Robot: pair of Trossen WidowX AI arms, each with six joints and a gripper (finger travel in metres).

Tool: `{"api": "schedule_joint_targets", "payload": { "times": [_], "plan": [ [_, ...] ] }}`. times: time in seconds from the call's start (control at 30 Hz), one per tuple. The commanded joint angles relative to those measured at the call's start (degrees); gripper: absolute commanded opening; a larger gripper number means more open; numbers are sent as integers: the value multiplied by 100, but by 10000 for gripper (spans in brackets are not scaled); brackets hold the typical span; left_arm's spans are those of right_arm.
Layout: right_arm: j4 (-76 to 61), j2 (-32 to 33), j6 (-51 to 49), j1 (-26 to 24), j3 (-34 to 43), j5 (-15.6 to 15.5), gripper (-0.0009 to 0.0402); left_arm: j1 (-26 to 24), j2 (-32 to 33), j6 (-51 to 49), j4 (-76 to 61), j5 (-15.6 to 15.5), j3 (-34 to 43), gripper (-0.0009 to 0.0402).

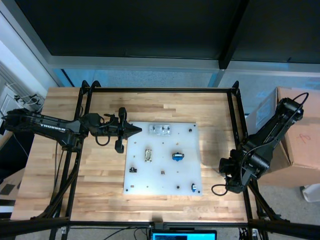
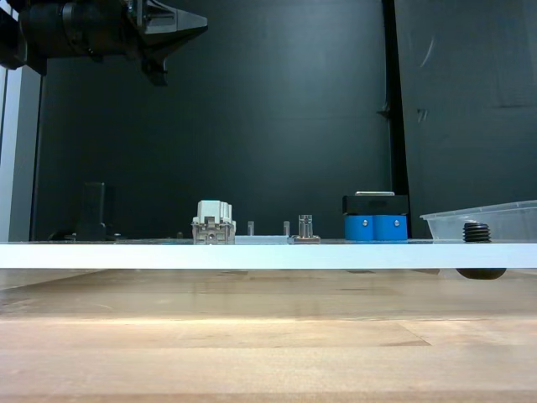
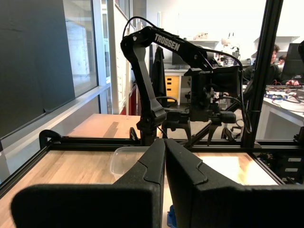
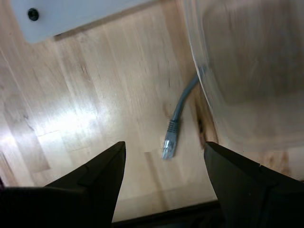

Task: Remove the RJ45 connector from the taskboard and place in the container

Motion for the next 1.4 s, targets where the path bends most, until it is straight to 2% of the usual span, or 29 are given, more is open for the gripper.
{"api": "schedule_joint_targets", "payload": {
  "times": [0.03,0.13,0.33,0.7,0.97,1.1,1.4],
  "plan": [
    [-59,31,313,22,2,-42,236,0,0,0,2,2,2,0],
    [-136,173,361,26,2,-151,238,0,2,0,0,2,2,0],
    [-59,424,348,44,-48,-140,242,2,2,0,0,2,2,0],
    [743,470,573,37,-748,-164,240,0,2,0,0,2,2,0],
    [1204,903,411,59,-979,-278,240,0,0,0,0,2,2,0],
    [1663,905,439,59,-1226,-278,240,0,2,0,0,2,2,0],
    [1703,905,485,61,-1414,-251,239,2,2,0,0,2,2,0]
  ]
}}
